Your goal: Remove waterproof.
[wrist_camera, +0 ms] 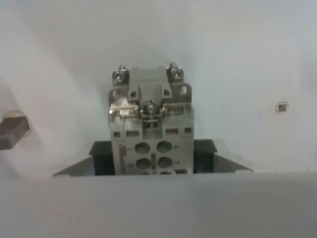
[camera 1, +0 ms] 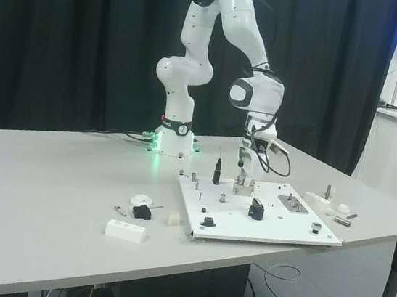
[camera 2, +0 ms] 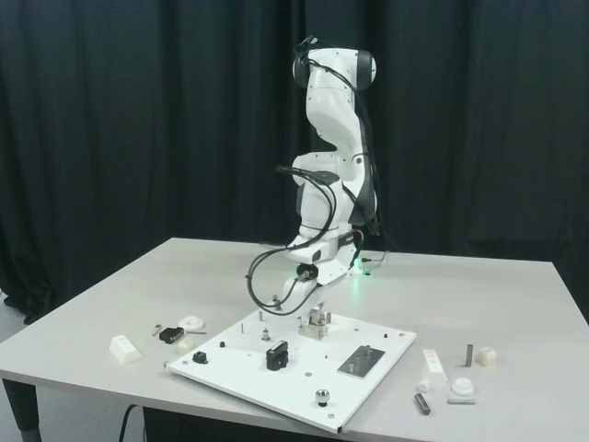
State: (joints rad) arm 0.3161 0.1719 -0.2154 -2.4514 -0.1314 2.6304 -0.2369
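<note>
Grey connector [wrist_camera: 151, 124] upright on white board [camera 1: 277, 221], gripper [camera 1: 243, 170] just above it, finger state not discernible

Black post [camera 1: 217, 171] crowds connector [camera 1: 243, 189] (other sides open).

My arm [camera 1: 196, 53] is white, rounded segments with black joint rings. Black cables [camera 2: 276, 267] loop off my wrist. My base [camera 1: 172, 139] glows green underneath and is bolted to the grey table [camera 1: 56, 174].
</note>
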